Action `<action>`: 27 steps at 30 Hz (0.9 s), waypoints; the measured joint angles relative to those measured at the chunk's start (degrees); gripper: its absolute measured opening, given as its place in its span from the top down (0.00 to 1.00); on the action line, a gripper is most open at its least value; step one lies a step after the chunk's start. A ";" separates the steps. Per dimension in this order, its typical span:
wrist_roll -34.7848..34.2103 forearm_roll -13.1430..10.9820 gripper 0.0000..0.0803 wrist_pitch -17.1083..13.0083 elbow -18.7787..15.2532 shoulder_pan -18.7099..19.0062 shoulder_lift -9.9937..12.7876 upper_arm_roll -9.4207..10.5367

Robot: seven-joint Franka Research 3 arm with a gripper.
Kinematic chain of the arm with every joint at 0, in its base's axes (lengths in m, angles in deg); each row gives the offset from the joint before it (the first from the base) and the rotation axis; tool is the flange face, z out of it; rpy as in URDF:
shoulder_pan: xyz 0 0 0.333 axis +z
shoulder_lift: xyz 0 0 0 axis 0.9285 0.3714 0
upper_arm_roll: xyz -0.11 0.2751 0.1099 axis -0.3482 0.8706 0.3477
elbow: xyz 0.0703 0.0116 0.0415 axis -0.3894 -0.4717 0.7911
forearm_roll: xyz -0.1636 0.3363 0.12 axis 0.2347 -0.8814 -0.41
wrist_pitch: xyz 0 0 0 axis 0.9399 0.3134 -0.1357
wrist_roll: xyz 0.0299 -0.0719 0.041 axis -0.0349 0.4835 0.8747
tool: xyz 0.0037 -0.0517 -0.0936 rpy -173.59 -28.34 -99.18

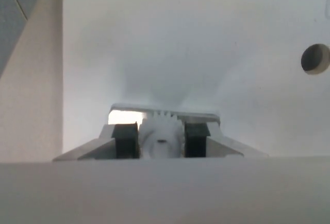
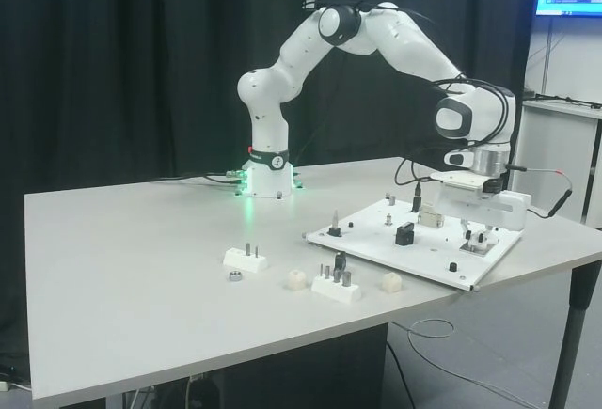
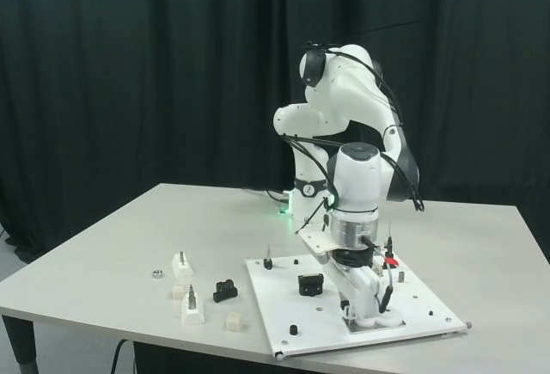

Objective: Insert small gear.

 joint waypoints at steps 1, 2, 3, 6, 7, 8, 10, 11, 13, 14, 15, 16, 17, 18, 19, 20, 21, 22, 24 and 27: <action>0.00 0.00 0.76 0.10 0.02 0.01 0.00 0.01; 0.00 0.00 0.76 0.20 0.04 0.02 0.00 0.01; 0.00 0.00 0.76 0.28 0.05 0.04 0.00 0.01; -0.03 0.00 0.76 0.44 0.07 0.11 -0.01 0.01; -0.04 0.00 0.76 0.47 0.07 0.13 -0.01 0.01; -0.05 0.00 0.76 0.50 0.08 0.15 -0.01 0.01; -0.06 0.00 0.76 0.55 0.08 0.19 -0.02 0.01; -0.07 0.00 0.76 0.58 0.08 0.21 -0.02 0.01; -0.11 0.00 0.76 0.63 0.08 0.26 -0.02 0.01; -0.14 0.00 0.76 0.65 0.08 0.29 -0.02 0.01; -0.17 0.00 0.76 0.67 0.08 0.31 -0.02 0.01; -0.21 0.00 0.76 0.69 0.08 0.34 -0.02 0.01; -0.27 0.00 0.76 0.72 0.08 0.37 -0.03 0.01; -0.36 0.00 0.76 0.73 0.08 0.40 -0.03 0.01; -0.46 0.00 0.76 0.74 0.08 0.42 -0.03 0.01; -0.54 0.00 0.76 0.74 0.08 0.45 -0.03 0.01; -0.58 0.00 0.76 0.75 0.08 0.47 -0.02 0.03; -0.61 0.00 0.76 0.76 0.07 0.48 -0.02 0.05; -0.63 0.00 0.76 0.76 0.05 0.50 0.01 0.07; -0.63 0.00 0.76 0.75 0.03 0.50 0.05 0.06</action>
